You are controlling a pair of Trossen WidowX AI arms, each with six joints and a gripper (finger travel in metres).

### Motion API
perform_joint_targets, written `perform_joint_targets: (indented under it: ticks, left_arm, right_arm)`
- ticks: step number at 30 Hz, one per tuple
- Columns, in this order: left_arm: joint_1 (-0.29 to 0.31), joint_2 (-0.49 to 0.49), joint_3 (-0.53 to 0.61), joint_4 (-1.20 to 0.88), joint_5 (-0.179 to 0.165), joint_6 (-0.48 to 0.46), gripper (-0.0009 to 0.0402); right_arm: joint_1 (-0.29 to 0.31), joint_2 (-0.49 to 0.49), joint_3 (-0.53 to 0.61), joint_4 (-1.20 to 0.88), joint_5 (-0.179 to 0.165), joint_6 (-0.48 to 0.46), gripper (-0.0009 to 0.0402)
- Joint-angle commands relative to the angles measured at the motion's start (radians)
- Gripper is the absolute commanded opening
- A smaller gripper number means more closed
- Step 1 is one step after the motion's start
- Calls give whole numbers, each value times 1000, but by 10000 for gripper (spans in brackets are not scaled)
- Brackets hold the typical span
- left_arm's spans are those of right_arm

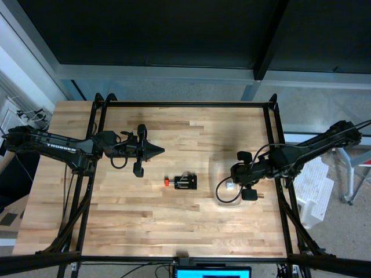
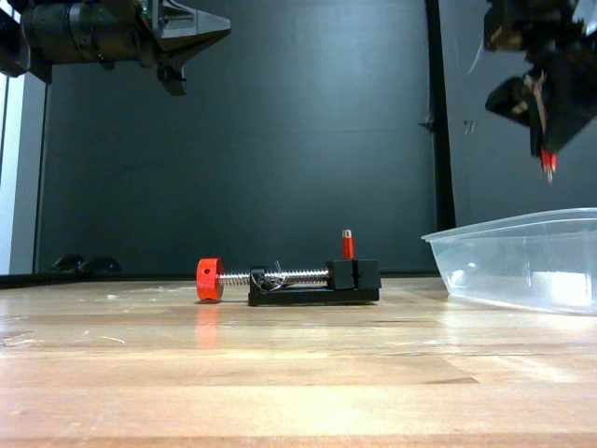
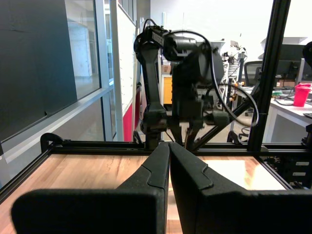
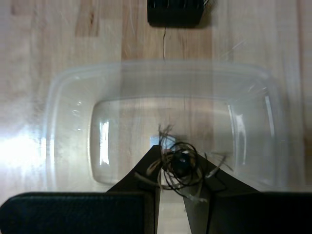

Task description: Pick the RCA connector and install on taskboard

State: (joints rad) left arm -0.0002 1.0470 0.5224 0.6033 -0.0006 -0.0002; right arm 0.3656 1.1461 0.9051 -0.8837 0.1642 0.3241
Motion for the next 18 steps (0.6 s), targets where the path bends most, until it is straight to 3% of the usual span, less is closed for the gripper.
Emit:
perform_joint_targets:
  ticks: [1,10,18]
  left_arm:
    - [0,0,0,0,0,0,0]
    - [0,0,0,0,0,0,0]
    - [0,0,0,0,0,0,0]
  right_arm:
    - [0,-7,48,-42,2,-2,2]
    - [0,-1,115,-55,2,-18,2]
    - [-34,76,179,-50,0,-57,2]
